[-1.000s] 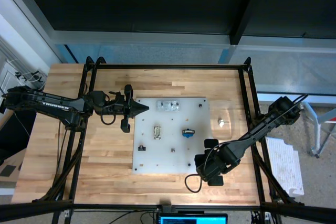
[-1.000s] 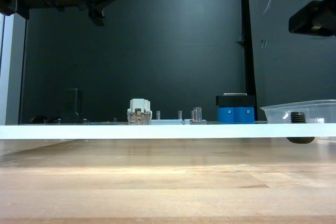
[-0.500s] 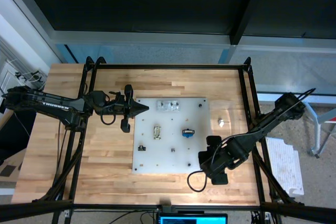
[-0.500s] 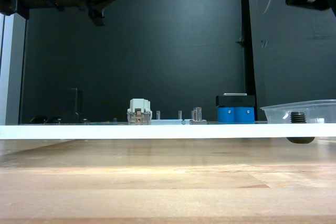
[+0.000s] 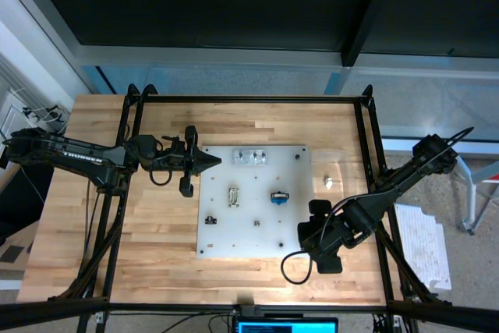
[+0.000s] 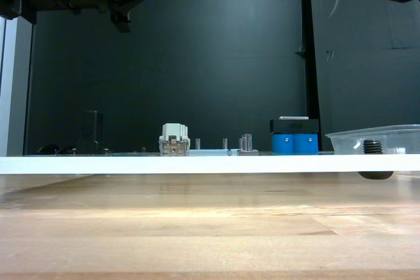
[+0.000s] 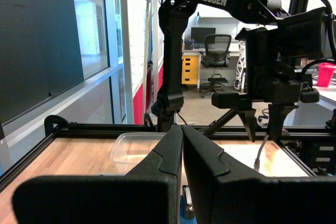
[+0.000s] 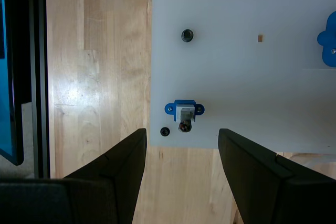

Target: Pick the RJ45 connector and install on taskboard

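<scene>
The small blue jack (image 8: 184, 109) at the white board's (image 5: 234, 232) near right corner has a pale grey piece on its top and a short dark stub just in front of it, which looks like the connector (image 8: 184, 119) seated there. A thin grey cable (image 7: 261, 153) stands up from that spot under the right arm. My right gripper (image 8: 181, 182) hovers above it, open and holding nothing, fingers (image 8: 123, 166) spread to both sides. It hangs beyond the board's near right corner (image 5: 318, 238). The left gripper (image 5: 212, 161) is shut, held high over the board's left edge.
The clear tray (image 5: 337, 168) stands right of the board, with only the white block (image 5: 330, 182) in it. A grey-white socket (image 5: 232, 196) and a larger blue fixture (image 5: 278, 197) stand mid-board. A black frame rails the table.
The right gripper has drawn away from the board's near right corner, to the right and upward, open. The left arm has not moved.
</scene>
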